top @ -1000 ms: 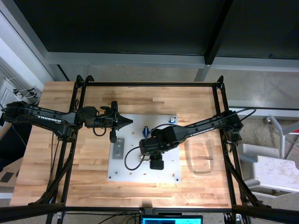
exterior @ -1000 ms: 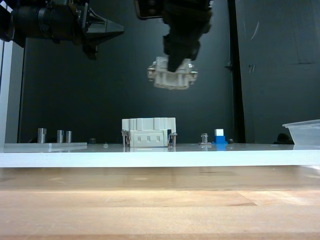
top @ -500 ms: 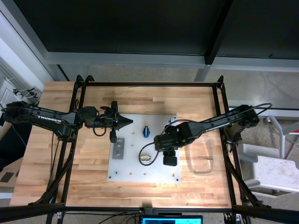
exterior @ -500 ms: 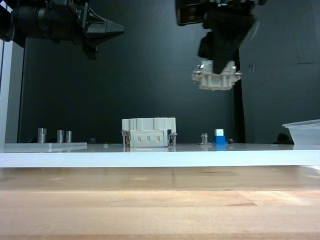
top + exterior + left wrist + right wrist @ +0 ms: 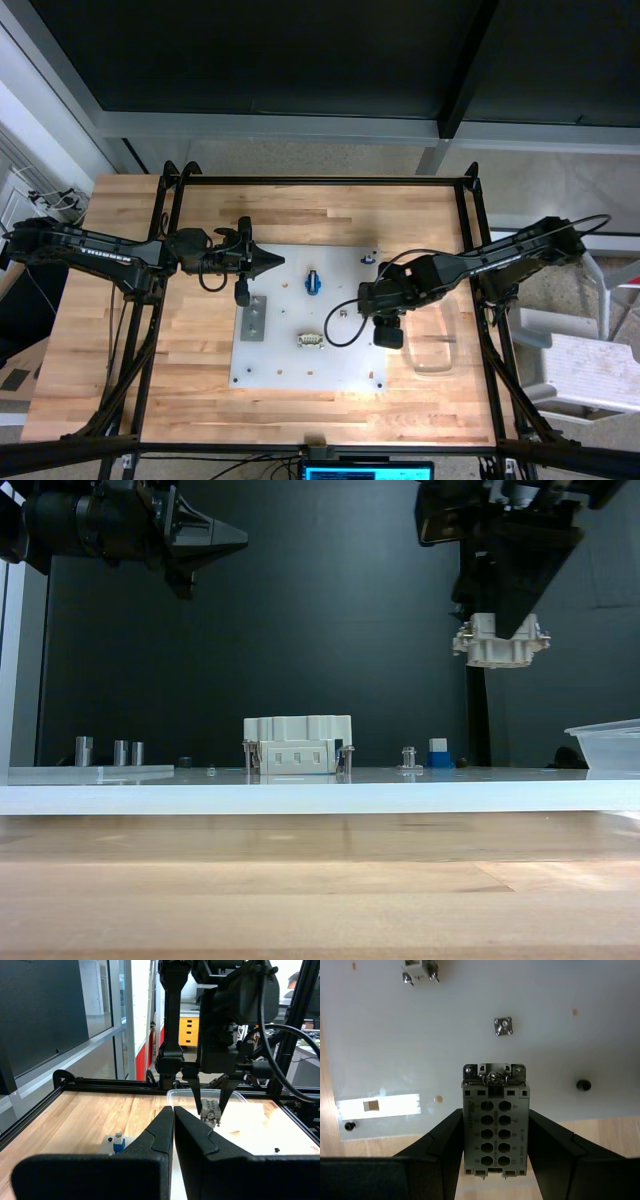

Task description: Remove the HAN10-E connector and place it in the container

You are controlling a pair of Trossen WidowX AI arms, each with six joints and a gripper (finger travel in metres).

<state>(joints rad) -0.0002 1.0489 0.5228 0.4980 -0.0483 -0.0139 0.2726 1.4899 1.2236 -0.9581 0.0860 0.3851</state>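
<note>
My right gripper [image 5: 500,628] is shut on the HAN10-E connector [image 5: 500,645], a pale grey block hanging well above the white board [image 5: 280,370]. The right wrist view shows the connector [image 5: 494,1120] clamped between both fingers, pin holes facing the camera. From above, the right gripper [image 5: 386,322] hovers over the board's right edge, just left of the container [image 5: 428,338], and covers the connector. The clear container [image 5: 605,742] stands on the wood at the right. My left gripper [image 5: 272,261] is shut and empty above the board's far left corner, high up [image 5: 235,535].
A matching grey connector base [image 5: 310,342] stays mounted on the board [image 5: 297,745]. A small blue upright piece [image 5: 313,282] stands further back. A flat grey bar with holes [image 5: 256,318] lies at the board's left. Black frame rails border the table.
The right gripper has carried the connector rightward from above the mounted base to the board's right edge, near the container. The left arm has not moved.
</note>
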